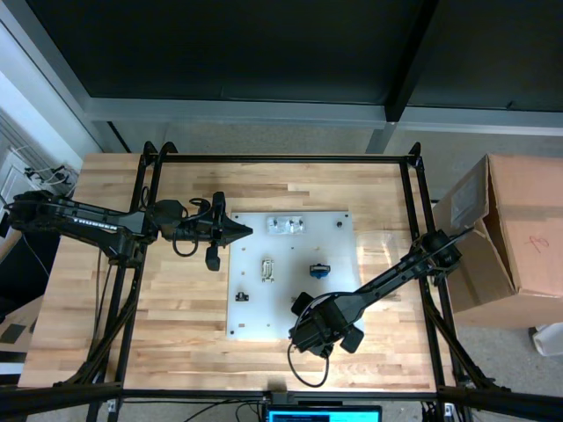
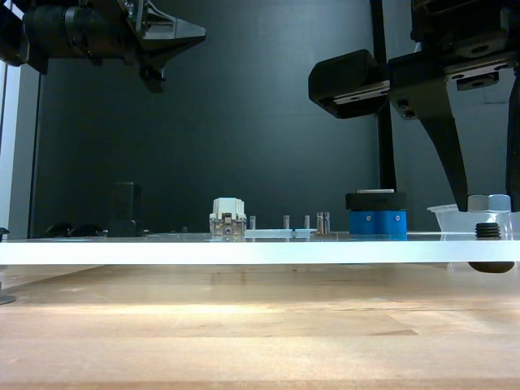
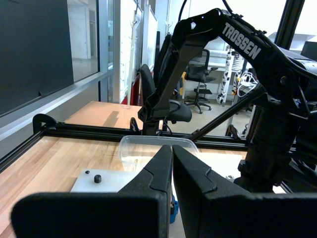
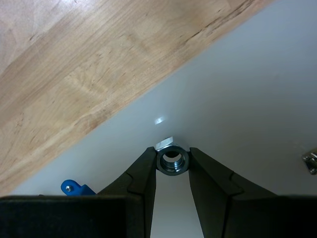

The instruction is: Pick the M12 nut and place it on its threads and fasten

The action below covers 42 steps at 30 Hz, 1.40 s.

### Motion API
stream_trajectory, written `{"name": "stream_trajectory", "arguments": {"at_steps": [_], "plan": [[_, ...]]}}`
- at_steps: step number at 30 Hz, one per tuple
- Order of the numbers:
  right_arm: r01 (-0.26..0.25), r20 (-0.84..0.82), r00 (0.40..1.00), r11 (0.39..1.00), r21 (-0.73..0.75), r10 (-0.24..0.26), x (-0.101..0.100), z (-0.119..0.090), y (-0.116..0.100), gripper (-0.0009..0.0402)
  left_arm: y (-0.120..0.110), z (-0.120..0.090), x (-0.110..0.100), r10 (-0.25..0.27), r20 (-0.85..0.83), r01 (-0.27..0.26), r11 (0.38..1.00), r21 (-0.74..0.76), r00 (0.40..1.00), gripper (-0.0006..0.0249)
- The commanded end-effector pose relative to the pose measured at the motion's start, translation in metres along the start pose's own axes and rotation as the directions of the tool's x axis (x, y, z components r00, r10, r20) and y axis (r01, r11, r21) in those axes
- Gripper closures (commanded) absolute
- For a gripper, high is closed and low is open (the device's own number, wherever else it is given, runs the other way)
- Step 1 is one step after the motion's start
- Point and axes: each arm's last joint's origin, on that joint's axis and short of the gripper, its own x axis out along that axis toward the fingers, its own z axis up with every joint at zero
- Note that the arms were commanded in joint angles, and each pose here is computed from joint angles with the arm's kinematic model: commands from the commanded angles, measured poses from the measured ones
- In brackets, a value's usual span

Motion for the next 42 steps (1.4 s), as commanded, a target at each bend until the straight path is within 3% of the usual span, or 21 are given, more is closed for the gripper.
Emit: {"name": "stream_trajectory", "arguments": {"at_steps": [1,28,36,42], "plan": [[0.000,-0.001,1.000,1.000,0.000,0.000,0.001,0.000,0.000,0.0393,0.000,0.000,0.000,0.000,0.000,0.000,1.000,0.000,1.000,0.0243],[0.001,-0.007,1.000,1.000,0.024,-0.001,0.014,-0.004,0.000,0.0393,0.000,0.000,0.000,0.000,0.000,0.000,1.000,0.000,1.000,0.0243],[0.005,0.001,1.000,0.972,0.234,-0.005,0.014,-0.004,-0.001,0.0393,0.000,0.000,0.000,0.000,0.000,0.000,1.000,0.000,1.000,0.0243],[0.004,0.002,1.000,0.885,0.465,-0.006,0.014,-0.004,-0.001,0.0393,0.000,0.000,0.000,0.000,0.001,0.000,1.000,0.000,1.000,0.0243]]}}
